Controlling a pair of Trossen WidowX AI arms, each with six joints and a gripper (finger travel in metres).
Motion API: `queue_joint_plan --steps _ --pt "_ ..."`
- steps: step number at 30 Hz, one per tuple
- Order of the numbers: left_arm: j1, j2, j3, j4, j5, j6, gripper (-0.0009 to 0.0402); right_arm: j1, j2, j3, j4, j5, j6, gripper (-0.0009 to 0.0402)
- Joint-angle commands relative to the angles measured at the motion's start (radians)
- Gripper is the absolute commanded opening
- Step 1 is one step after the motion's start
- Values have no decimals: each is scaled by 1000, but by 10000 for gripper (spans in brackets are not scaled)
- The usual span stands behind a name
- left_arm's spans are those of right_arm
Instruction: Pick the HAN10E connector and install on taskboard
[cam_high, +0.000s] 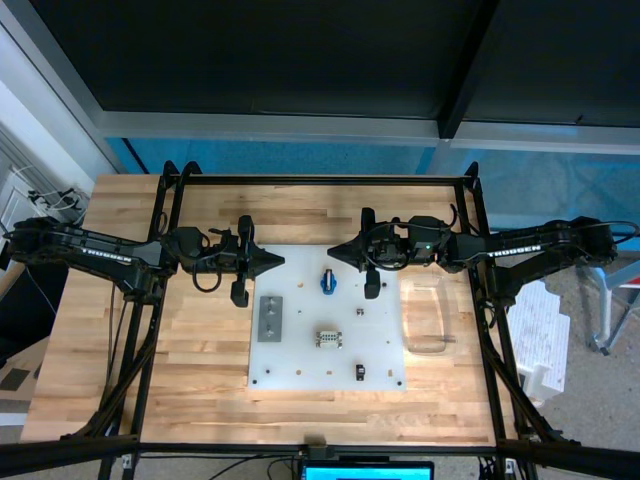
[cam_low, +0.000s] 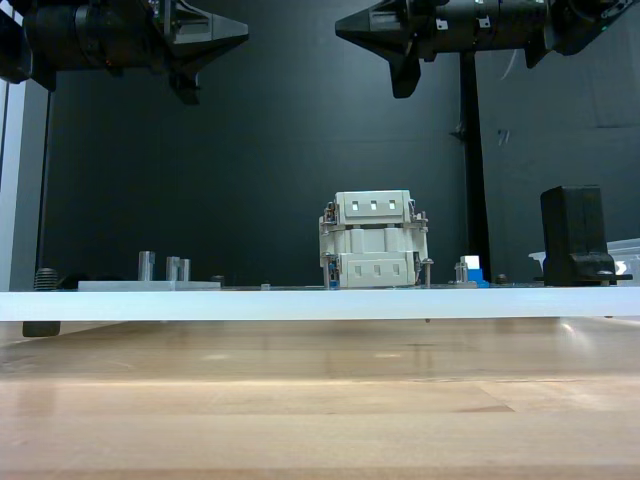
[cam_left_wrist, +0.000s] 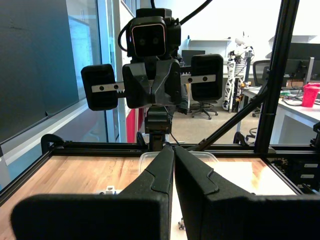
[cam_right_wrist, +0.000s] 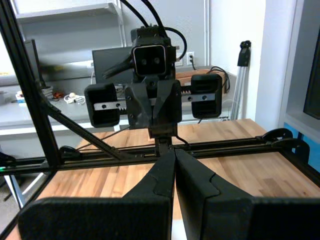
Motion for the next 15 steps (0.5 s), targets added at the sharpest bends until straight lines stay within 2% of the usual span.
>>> queue_joint_plan --steps 1,15 --pt "0 0 0 0 0 0 1 0 -5 -12 12 3 -3 0" --pt "0 0 0 0 0 0 1 20 -8 -24 41 8 -37 0"
